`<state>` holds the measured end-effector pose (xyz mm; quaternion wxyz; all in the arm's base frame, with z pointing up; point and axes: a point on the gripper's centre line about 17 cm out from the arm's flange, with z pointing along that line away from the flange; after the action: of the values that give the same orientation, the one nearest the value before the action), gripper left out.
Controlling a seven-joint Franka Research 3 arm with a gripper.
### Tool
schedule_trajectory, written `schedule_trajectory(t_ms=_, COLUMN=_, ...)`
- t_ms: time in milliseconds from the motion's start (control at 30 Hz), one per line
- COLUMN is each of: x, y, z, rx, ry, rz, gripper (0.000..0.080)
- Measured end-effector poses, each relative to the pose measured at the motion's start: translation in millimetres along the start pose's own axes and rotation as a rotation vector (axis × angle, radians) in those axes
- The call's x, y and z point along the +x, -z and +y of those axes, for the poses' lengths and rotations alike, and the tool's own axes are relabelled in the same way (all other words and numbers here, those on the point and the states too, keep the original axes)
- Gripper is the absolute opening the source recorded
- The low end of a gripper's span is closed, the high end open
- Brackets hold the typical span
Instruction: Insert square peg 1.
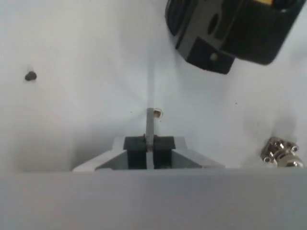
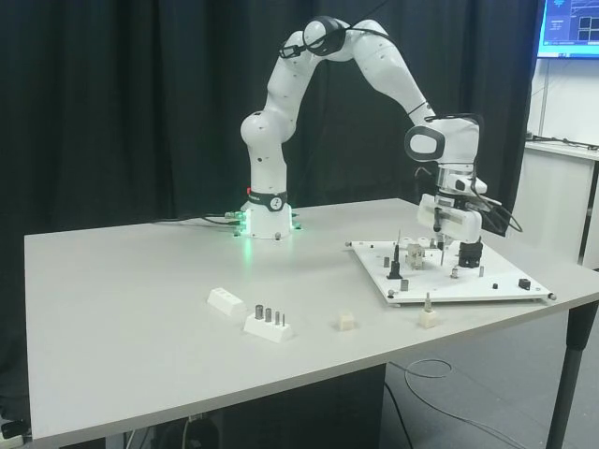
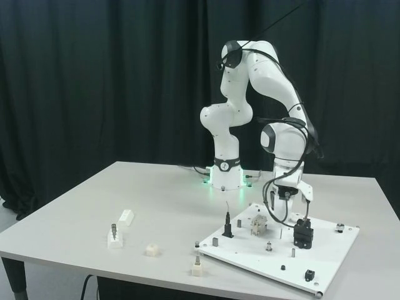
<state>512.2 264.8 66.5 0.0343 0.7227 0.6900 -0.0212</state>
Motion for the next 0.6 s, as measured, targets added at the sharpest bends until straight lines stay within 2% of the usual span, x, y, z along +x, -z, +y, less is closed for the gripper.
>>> schedule_trajectory(t_ms=600, x=1.4, y=0.0, z=1.1, rx=-0.005, ry=-0.213, rz=0.004, gripper=0.0027)
